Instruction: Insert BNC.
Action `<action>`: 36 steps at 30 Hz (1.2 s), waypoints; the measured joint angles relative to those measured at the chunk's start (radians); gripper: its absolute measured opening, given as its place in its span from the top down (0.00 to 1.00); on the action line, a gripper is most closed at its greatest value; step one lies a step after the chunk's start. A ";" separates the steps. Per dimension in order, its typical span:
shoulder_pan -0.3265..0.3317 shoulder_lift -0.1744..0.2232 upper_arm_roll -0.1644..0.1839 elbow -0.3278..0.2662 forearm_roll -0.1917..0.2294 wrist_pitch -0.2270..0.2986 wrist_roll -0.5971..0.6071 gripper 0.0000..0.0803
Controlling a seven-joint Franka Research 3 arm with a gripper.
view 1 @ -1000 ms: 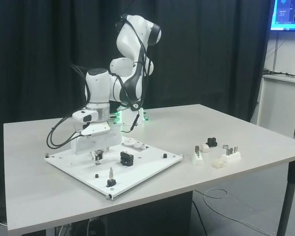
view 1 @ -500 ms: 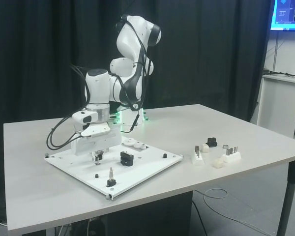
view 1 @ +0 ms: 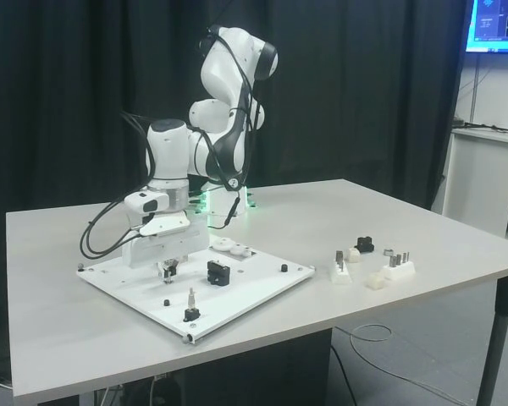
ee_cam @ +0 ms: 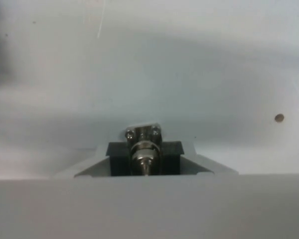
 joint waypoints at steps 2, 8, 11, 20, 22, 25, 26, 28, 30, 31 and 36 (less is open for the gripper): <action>0.000 0.000 0.000 0.000 0.001 0.000 0.009 0.85; 0.000 0.000 0.000 0.000 0.003 0.000 0.034 0.85; 0.000 0.000 0.000 0.000 0.003 0.000 0.033 0.85; 0.000 0.000 0.000 0.000 0.003 -0.001 -0.068 0.85; 0.000 0.000 0.000 0.001 0.003 -0.001 -0.095 0.85; 0.000 0.000 0.000 0.001 0.003 -0.001 -0.142 0.85; 0.000 0.000 0.000 0.001 0.003 -0.001 -0.155 0.85; 0.000 0.000 0.000 0.001 0.003 -0.001 -0.179 0.85; 0.000 0.000 0.000 0.001 0.003 -0.001 -0.203 0.85; 0.000 0.000 0.000 0.001 0.002 -0.001 -0.216 0.85; 0.000 0.001 0.000 0.001 0.002 -0.001 -0.271 0.85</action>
